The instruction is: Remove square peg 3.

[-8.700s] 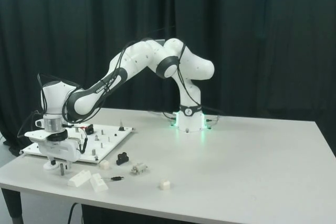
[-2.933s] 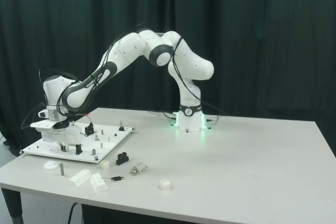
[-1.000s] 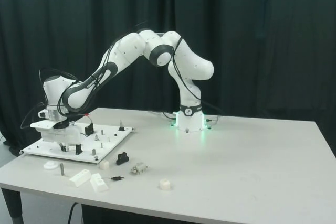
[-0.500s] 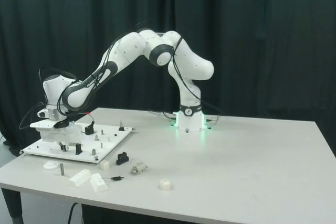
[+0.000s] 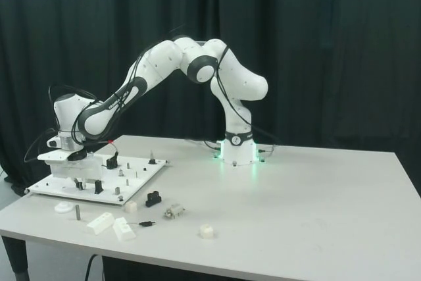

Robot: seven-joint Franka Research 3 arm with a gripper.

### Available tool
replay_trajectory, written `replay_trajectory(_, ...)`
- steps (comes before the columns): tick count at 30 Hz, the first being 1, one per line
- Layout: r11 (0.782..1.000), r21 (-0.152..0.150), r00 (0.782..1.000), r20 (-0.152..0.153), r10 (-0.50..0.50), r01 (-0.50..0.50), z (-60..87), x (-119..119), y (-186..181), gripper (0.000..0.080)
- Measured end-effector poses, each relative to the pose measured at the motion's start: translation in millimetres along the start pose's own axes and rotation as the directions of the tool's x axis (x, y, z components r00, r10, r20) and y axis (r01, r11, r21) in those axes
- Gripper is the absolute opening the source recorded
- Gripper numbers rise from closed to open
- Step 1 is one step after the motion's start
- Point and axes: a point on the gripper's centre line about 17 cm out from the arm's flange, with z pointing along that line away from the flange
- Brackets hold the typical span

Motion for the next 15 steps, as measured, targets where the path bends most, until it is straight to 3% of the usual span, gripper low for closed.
replay_trajectory(9,1.000,-0.001,1.000,-0.002,0.012,-0.012,-1.7,0.3,0.7,0.0075)
replay_trajectory(15,0.999,0.006,0.999,-0.008,0.040,-0.040,-10.5,0.0,0.3,0.0075)
